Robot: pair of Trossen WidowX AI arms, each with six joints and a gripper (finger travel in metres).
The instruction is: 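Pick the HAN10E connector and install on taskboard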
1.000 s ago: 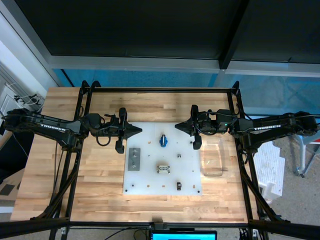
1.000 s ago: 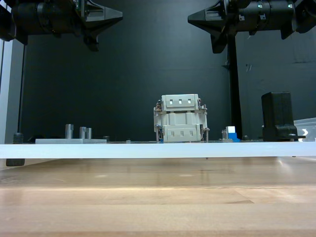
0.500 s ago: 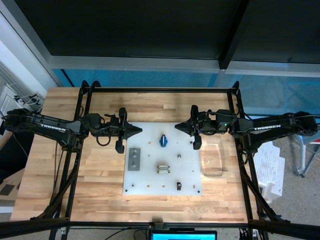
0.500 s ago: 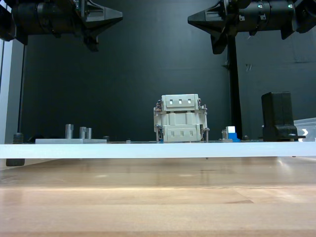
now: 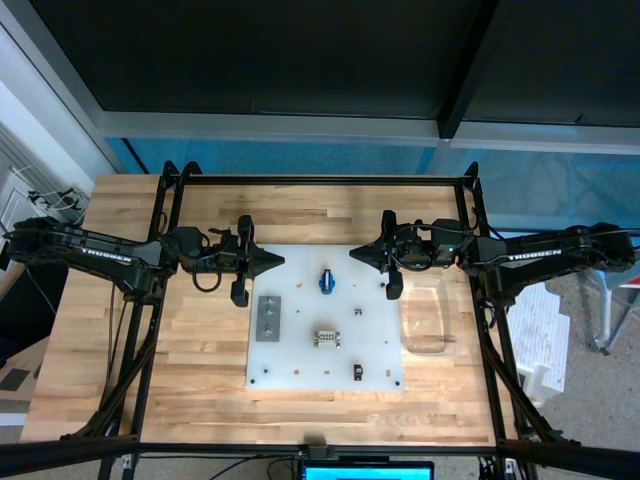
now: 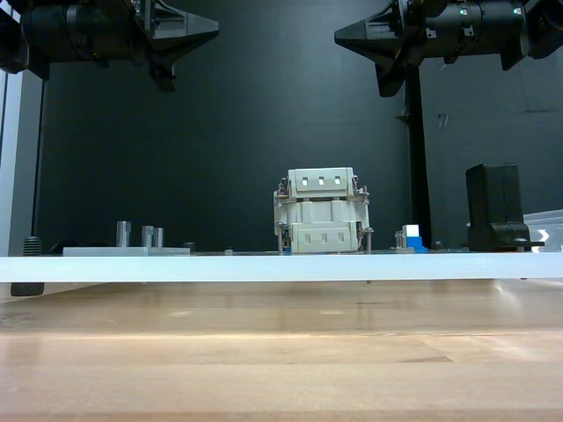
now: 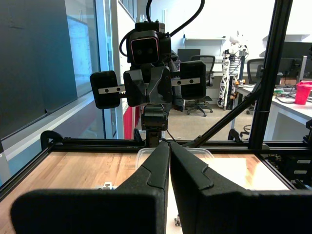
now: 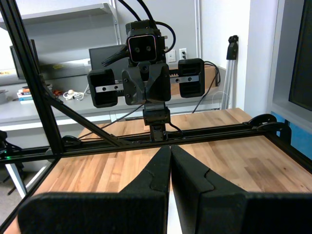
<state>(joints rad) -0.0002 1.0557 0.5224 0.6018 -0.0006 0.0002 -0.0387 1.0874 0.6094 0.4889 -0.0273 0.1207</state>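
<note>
The wooden worktop [image 5: 150, 370] carries the white taskboard [image 5: 290, 360] at its middle, with a clear tray [image 5: 427, 318] just beside the board's right edge.

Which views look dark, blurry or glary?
Low view: black backdrop, left gripper and right gripper shut, silhouetted up high; near tabletop blurred, connector sharp. High view: even light, slight shine on the plastic tray.

A: Clearance above the taskboard [image 5: 300, 365]?
B: Open. Left gripper [image 5: 281, 261] and right gripper [image 5: 351, 253], fingers together, hang high over its far edge. HAN10E connector [image 5: 326, 339] is free above; grey metal block [image 5: 268, 317] stands left, black fitting [image 5: 358, 372] nearer.
</note>
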